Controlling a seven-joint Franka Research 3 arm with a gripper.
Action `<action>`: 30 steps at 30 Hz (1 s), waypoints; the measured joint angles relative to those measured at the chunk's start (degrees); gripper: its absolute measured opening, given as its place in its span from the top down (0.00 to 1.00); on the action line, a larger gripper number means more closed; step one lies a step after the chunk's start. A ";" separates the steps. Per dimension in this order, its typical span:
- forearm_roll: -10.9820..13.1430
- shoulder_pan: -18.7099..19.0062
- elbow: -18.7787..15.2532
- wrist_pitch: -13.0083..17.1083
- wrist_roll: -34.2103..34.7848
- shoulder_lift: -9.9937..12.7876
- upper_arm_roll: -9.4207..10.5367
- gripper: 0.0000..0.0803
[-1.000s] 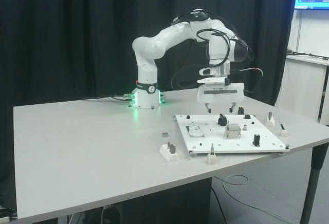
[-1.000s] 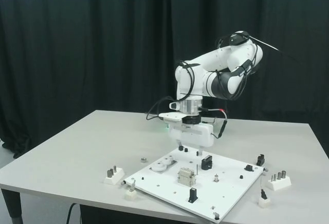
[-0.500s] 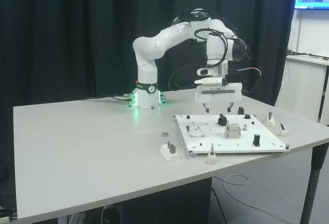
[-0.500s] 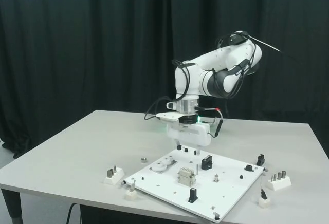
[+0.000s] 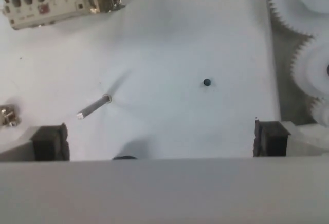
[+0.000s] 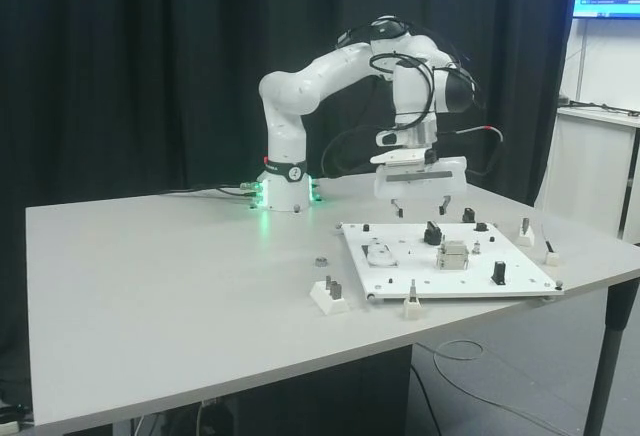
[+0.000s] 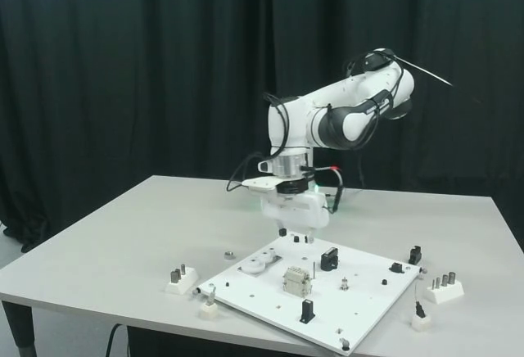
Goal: Insert square peg 1.
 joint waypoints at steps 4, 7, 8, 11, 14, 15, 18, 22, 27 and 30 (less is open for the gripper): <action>0.51 -1.23 -0.03 -1.23 4.99 0.00 -0.17 0.00; 1.17 -2.01 -0.02 -1.81 5.51 0.00 -0.15 0.00; 1.54 -2.28 -0.02 -1.97 5.51 0.00 -0.12 0.00; 2.37 -2.99 0.03 -2.32 5.49 0.00 0.06 0.00; 2.81 -3.61 0.22 -2.74 5.05 -0.02 0.29 0.00; 2.87 -3.79 0.32 -2.81 4.77 -0.03 0.39 0.00; 2.89 -4.37 0.75 -2.83 3.66 -0.06 0.84 0.00; 2.89 -5.17 1.51 -2.83 2.89 -0.33 1.59 0.00; 2.78 -6.31 2.82 -2.88 2.89 -1.44 2.57 0.00; 2.63 -6.96 3.68 -3.17 2.89 -2.20 3.04 0.00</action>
